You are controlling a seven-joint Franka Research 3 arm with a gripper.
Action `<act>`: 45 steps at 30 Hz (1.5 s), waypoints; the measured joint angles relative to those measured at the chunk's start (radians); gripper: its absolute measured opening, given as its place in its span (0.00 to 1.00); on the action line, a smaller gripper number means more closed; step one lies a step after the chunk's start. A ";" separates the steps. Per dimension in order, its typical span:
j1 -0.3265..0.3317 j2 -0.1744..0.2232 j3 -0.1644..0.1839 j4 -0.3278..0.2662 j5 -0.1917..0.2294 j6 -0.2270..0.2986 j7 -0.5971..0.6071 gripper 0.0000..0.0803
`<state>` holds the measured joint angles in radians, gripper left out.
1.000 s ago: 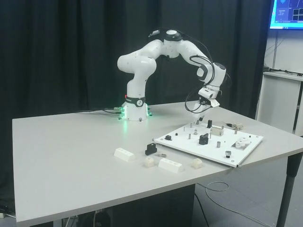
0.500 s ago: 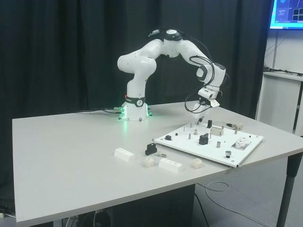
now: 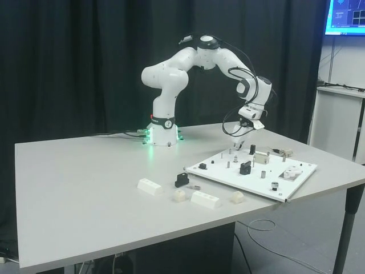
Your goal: Remove square peg 4.
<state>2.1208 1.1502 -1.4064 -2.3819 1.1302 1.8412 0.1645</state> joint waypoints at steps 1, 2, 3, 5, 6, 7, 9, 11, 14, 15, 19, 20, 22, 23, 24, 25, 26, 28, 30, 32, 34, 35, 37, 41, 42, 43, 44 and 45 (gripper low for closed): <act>0.000 0.000 0.000 0.000 0.000 0.000 0.000 0.20; 0.000 0.000 0.000 0.000 0.000 0.000 0.000 0.20; 0.000 0.000 0.000 0.000 0.000 0.000 0.000 0.20; 0.000 0.000 0.000 0.000 0.000 0.000 0.000 0.20; 0.000 0.000 0.000 0.000 -0.001 0.000 0.000 0.20; 0.000 0.000 0.000 0.000 -0.001 0.000 0.000 0.20; 0.000 0.000 0.000 0.000 -0.001 0.000 0.000 0.19; 0.000 -0.001 0.000 0.000 -0.001 0.000 0.000 0.19; 0.000 -0.003 0.000 0.000 -0.003 0.000 0.000 0.19; 0.000 -0.003 0.000 0.000 -0.004 0.000 0.000 0.19; -0.001 -0.005 0.000 0.000 -0.005 0.000 0.000 0.19; -0.001 -0.005 0.000 0.000 -0.005 0.000 0.000 0.19; -0.001 -0.005 -0.001 0.000 -0.006 0.000 0.000 0.19; -0.001 -0.005 -0.001 0.000 -0.006 0.000 0.000 0.19; -0.001 -0.006 -0.001 0.000 -0.007 0.000 0.000 0.19; -0.001 -0.006 -0.001 0.000 -0.007 0.000 0.000 0.19; -0.001 -0.006 -0.001 0.000 -0.007 0.000 0.000 0.19; -0.001 -0.006 -0.001 0.000 -0.008 0.000 0.000 0.19; -0.001 -0.007 -0.001 0.000 -0.009 0.000 0.000 0.19; -0.001 -0.007 -0.001 0.000 -0.009 0.000 -0.001 0.19; -0.001 -0.007 -0.001 0.000 -0.010 0.000 -0.004 0.19; -0.001 -0.007 -0.001 0.001 -0.011 0.000 -0.007 0.19; -0.001 -0.007 -0.001 0.001 -0.011 0.000 -0.013 0.19; -0.001 -0.007 -0.001 0.001 -0.011 0.000 -0.025 0.19; -0.001 -0.007 -0.001 0.001 -0.011 0.001 -0.026 0.19; -0.001 -0.007 -0.001 0.001 -0.011 0.001 -0.026 0.19; -0.001 -0.007 -0.001 0.001 -0.011 0.001 -0.026 0.19; -0.001 -0.007 -0.001 0.001 -0.011 0.001 -0.026 0.19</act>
